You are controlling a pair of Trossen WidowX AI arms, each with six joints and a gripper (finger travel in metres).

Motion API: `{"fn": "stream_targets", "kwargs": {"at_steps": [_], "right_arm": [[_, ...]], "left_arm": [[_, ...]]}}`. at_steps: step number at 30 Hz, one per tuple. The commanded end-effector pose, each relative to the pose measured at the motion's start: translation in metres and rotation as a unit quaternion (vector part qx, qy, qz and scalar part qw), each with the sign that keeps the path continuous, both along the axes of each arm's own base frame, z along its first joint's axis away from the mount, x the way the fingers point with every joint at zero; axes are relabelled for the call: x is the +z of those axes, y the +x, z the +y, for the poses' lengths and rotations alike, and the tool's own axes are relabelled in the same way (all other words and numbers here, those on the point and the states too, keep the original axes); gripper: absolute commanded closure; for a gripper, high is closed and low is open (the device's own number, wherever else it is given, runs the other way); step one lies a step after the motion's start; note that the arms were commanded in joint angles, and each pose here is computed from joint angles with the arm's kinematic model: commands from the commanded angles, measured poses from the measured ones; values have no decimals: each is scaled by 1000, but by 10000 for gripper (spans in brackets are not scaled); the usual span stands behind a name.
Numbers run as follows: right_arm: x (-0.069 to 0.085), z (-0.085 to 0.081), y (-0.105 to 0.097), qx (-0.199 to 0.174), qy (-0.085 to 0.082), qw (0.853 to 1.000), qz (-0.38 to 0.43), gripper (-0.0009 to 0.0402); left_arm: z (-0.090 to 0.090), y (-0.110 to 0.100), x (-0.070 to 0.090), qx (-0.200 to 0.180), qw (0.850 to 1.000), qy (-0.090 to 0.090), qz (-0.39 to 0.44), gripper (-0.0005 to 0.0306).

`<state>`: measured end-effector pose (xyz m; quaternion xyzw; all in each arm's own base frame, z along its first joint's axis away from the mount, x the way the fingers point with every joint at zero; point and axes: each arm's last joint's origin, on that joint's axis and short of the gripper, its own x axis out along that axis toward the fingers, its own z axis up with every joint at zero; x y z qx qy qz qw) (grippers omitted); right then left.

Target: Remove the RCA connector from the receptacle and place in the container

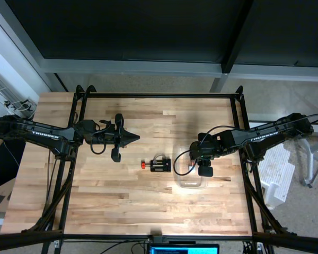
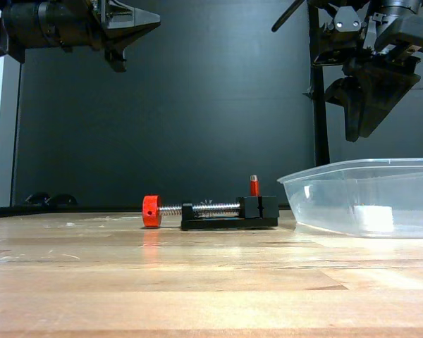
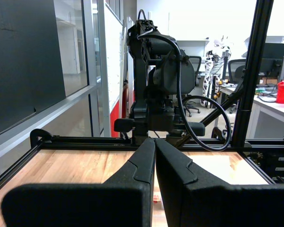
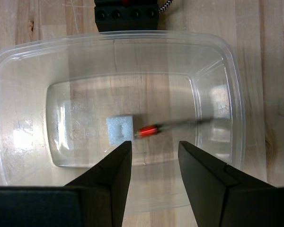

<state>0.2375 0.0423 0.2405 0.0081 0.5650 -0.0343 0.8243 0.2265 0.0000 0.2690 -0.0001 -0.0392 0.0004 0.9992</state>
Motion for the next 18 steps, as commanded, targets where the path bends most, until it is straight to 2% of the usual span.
{"fn": "stream_targets", "kwargs": {"at_steps": [1,11,15,18], "right_arm": [[0,0,0,0,0,1000,-1,254],[2,0,1,0,2,1000,-2,274],[18,0,6,4,17,1000,-21,283],[36,-6,12,0,18,998,-52,293]], "left_arm": [[0,0,0,0,1000,0,0,300],[0,0,0,0,1000,0,0,300],[0,0,0,0,1000,0,0,300],[0,0,0,0,1000,0,0,300]]}}
